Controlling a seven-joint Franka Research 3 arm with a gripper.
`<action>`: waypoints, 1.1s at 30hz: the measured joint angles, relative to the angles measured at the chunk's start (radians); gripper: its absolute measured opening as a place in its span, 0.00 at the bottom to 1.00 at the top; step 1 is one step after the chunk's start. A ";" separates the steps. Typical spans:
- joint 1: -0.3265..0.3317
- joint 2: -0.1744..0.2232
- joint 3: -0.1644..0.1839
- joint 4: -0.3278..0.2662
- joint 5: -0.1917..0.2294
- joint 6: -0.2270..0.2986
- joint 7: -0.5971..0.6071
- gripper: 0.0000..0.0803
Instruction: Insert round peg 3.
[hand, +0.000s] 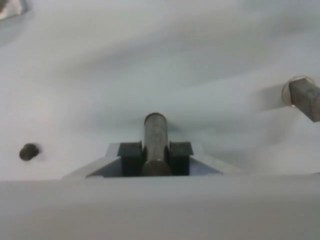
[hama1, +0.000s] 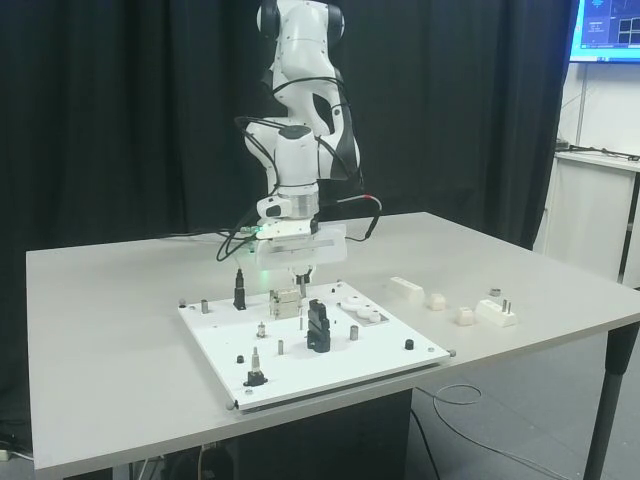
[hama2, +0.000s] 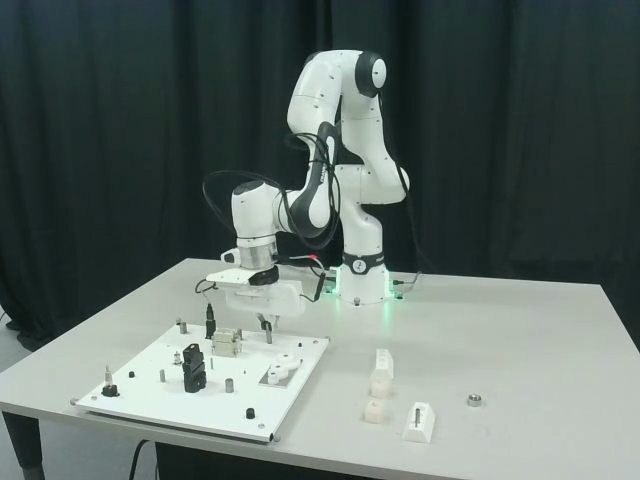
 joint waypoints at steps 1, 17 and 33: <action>0.000 0.000 0.000 0.000 0.001 0.000 -0.001 0.14; 0.000 0.008 -0.003 -0.002 0.037 0.007 -0.098 0.14; 0.001 0.010 -0.005 -0.004 0.073 0.022 -0.255 0.25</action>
